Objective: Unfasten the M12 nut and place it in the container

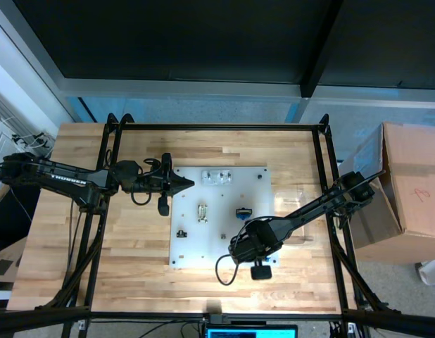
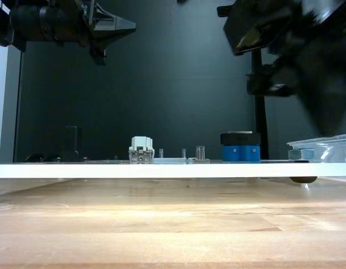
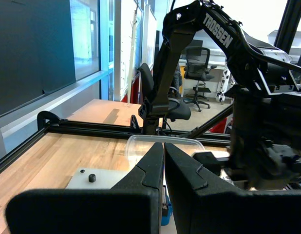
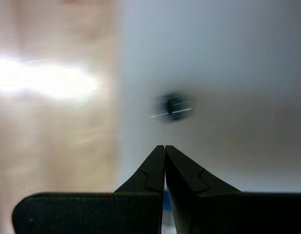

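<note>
The nut sits low at the board's near right edge, seemingly run down on its stud, in front of the container. My right gripper hangs high over that area, fingers pressed together on nothing. I should spread them, drop squarely over the flats, then turn. From above, my arm hides the nut, and only the low view shows it. My left gripper, also closed, hovers at the board's left edge.
</note>
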Motion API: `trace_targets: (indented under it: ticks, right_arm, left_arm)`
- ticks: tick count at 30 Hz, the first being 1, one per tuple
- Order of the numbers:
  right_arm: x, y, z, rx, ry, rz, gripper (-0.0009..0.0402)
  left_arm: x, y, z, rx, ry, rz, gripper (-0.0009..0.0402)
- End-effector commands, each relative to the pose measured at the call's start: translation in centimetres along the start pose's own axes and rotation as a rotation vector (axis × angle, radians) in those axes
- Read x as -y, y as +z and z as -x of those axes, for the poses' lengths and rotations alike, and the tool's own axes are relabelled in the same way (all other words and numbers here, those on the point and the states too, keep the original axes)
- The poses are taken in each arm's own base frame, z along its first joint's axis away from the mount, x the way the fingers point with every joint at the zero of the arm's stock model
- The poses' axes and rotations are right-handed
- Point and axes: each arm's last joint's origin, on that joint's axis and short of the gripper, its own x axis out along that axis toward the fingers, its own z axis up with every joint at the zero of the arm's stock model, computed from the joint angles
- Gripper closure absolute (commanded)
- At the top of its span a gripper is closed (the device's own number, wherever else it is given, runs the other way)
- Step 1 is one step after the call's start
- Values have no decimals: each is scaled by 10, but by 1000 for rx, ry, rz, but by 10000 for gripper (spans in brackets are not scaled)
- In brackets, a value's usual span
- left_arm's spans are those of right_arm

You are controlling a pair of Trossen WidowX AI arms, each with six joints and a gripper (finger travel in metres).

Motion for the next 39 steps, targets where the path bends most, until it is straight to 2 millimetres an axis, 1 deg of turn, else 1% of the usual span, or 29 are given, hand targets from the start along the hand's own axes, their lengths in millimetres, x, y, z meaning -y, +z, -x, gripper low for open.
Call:
trace_targets:
  ticks: [1, 7, 14, 16, 20, 22, 25, 27, 35, 39]
  right_arm:
    - [-1, 2, -3, 8, 5, 3, 394]
    - [-1, 8, -15, 30, -22, -5, 394]
    - [2, 9, -15, 45, -53, -10, 394]
    - [4, 9, -14, 61, -114, -17, 394]
    - [12, 6, -11, 96, -314, -68, 394]
    - [13, 6, -8, 102, -338, -75, 394]
    - [11, 7, -5, 101, -318, -87, 393]
    - [10, 6, -3, 87, -272, -86, 393]
    - [-1, 3, 4, -15, 52, -86, 393]
    - [-2, 5, 0, -1, 45, -85, 394]
  left_arm:
    - [0, 0, 0, 0, 0, 0, 393]
    - [0, 0, 0, 0, 0, 0, 393]
    - [0, 0, 0, 0, 0, 0, 393]
    - [0, 0, 0, 0, 0, 0, 393]
    - [0, 0, 0, 0, 0, 0, 393]
    - [0, 0, 0, 0, 0, 0, 393]
    - [0, 0, 0, 0, 0, 0, 393]
    - [0, 0, 0, 0, 0, 0, 393]
    - [0, 0, 0, 1, 0, 0, 393]
    - [0, 0, 0, -1, 0, 0, 393]
